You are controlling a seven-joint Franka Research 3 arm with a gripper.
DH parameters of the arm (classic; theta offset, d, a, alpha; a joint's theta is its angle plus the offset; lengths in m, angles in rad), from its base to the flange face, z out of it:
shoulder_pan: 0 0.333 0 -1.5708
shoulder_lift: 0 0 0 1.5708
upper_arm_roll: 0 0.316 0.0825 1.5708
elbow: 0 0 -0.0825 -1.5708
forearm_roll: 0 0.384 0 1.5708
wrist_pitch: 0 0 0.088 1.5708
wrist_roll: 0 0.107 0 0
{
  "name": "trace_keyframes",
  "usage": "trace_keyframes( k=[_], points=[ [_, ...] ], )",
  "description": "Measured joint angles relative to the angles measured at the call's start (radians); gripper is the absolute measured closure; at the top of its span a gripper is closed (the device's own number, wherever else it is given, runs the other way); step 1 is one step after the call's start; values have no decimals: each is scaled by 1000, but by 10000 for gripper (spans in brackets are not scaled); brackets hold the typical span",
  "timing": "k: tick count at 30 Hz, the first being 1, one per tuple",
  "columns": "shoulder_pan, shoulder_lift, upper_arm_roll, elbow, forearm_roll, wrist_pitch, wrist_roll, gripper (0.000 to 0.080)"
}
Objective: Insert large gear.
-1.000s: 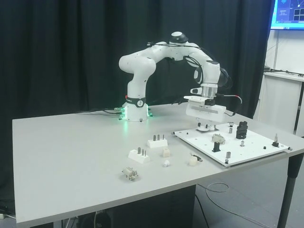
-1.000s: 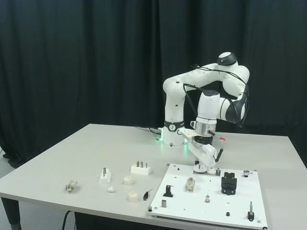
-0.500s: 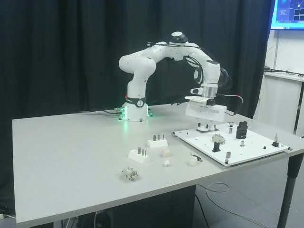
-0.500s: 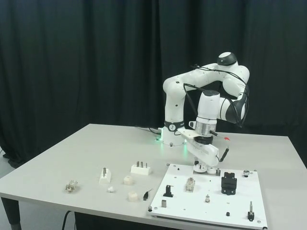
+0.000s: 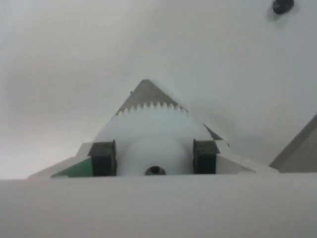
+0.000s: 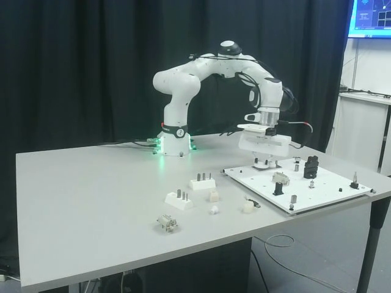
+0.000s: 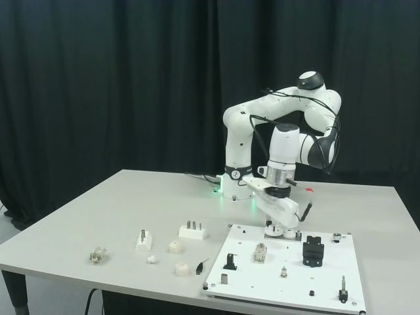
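Room: black curtains behind the grey table [image 6: 91, 183].
Board: the white assembly board [image 7: 328, 279] lies on the table; the arm works over its rear edge.
Gripper: you see the gripper [image 5: 154, 156] low over the board, black pads clamping the large gear [image 5: 157, 130].
Gear position: directly between the jaws, disc flat, axis vertical.
Next move: probably straight down.

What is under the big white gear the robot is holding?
Under the large gear lies the white board, near its back edge. The gripper pinches the gear's hub. Any peg beneath is covered by the gear.
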Motion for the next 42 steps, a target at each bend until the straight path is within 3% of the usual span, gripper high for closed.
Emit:
trace_keyframes(
  k=[8, 15, 29, 42],
  points=[
    [-2, -1, 0, 0, 1, -4, 119, 470],
    [-3, -1, 1, 0, 1, -4, 134, 470],
    [-15, -1, 25, 3, 23, 12, 38, 470],
    [-15, -1, 23, 4, 25, 10, -30, 470]
  ],
)
